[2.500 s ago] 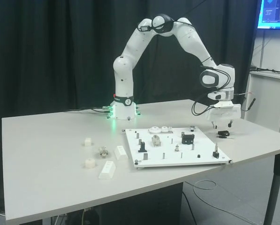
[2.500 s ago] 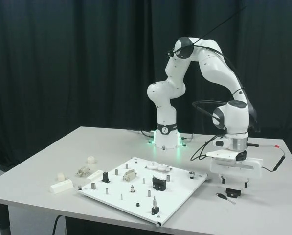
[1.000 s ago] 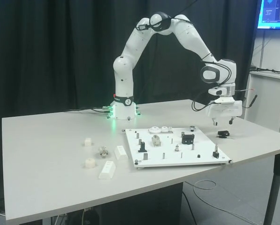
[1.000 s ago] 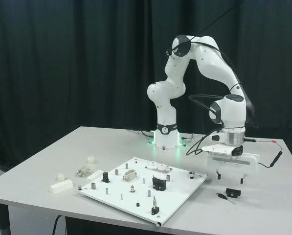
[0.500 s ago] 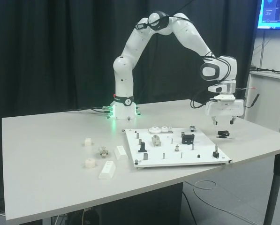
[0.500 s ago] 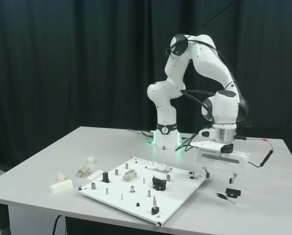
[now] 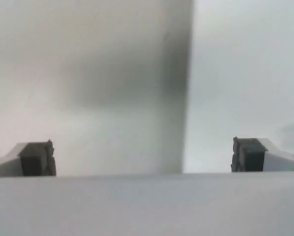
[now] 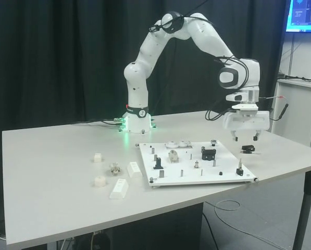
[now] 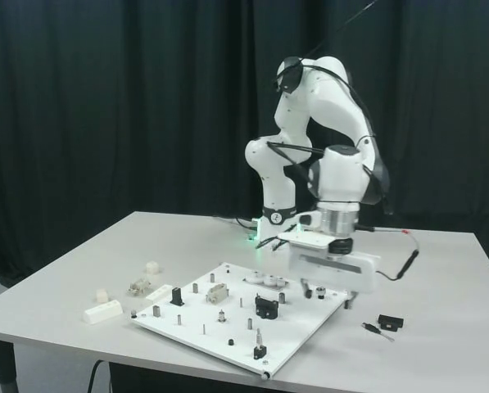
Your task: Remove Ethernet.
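Empty gripper (image 8: 247, 139), fingers apart, is hovering over the white board's (image 9: 301, 344) edge, probably seeking the Ethernet plug.

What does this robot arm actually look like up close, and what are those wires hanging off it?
The arm is white, built of rounded segments with black rings at the joints, on a base lit green. Black cables loop along it down to the wrist. The gripper is a wide white bar with two short dark-tipped fingers.
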